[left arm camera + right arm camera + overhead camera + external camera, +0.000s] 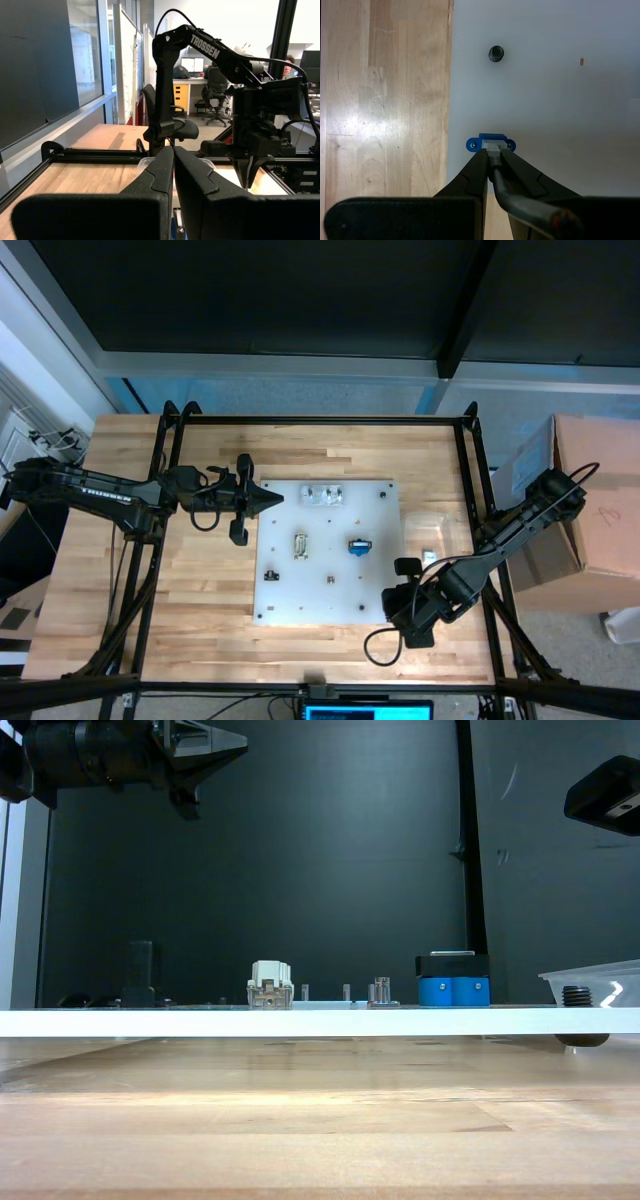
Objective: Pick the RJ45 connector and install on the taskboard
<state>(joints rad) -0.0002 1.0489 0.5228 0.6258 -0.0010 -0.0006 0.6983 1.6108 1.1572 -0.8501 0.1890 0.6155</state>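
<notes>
Two grippers aloft. Right gripper [492, 152] pinches RJ45 [491, 145] at its cable [496, 177] end, clear of the board [320, 605], above its near right corner. Left gripper [272, 498] pressed together (empty), over far left edge. Carrying step, I judge; next: align over blue socket [359, 546], descend.

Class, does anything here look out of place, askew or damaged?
Nothing stands out. The right gripper holds the grey RJ45 connector raised clear above the white taskboard; the left gripper, shut, hovers over its left edge.
</notes>
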